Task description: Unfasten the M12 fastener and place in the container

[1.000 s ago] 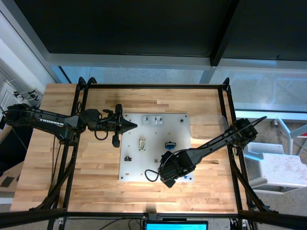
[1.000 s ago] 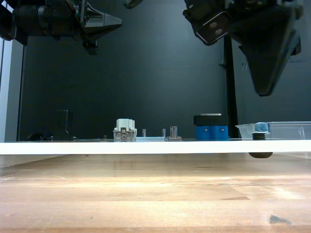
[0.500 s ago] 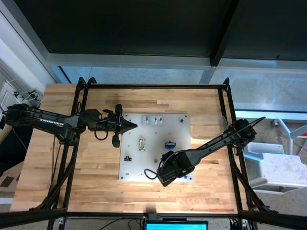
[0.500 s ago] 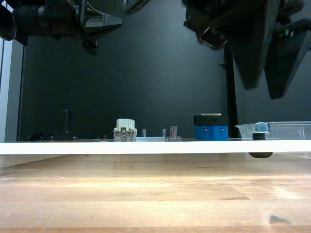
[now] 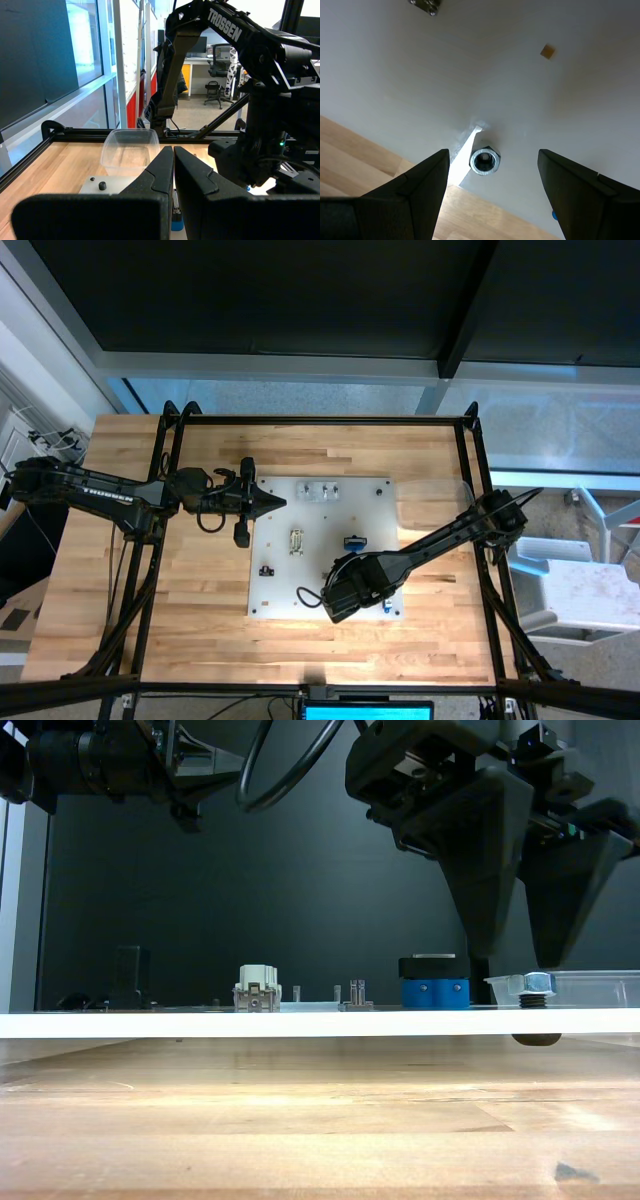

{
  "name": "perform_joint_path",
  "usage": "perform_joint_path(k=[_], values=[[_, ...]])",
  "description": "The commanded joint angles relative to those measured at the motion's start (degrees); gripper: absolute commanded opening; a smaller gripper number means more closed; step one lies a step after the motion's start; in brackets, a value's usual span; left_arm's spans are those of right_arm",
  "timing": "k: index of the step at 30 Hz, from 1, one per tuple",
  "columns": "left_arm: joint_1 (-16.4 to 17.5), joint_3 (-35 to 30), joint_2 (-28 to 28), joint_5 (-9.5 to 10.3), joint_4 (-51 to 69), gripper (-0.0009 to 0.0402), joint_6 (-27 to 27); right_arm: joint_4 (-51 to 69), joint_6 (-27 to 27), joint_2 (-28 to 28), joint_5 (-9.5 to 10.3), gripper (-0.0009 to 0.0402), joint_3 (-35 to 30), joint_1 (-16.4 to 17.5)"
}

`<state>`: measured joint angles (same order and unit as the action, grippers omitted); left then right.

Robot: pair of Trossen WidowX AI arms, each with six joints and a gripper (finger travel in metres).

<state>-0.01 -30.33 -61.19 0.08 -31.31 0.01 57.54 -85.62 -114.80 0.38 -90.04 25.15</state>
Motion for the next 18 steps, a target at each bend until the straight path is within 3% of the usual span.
perform_joint_path(k=[1, 14, 18], values=[[0.0, 0.0, -0.02, -0.02, -0.02, 0.0, 0.0, -1.05, -0.09, -1.05, 1.2, 0.0247, 0.02, 0.09], [0.02, 0.0, 0.0, -0.02, -0.02, 0.0, 0.0, -1.77, -0.9, -2.84, 1.92, 0.0247, 0.04, -0.04], [0.0, 0.0, -0.02, -0.02, -0.04, 0.0, 0.0, -1.75, -0.9, -2.8, 2.23, 0.0228, -0.02, -0.07]])
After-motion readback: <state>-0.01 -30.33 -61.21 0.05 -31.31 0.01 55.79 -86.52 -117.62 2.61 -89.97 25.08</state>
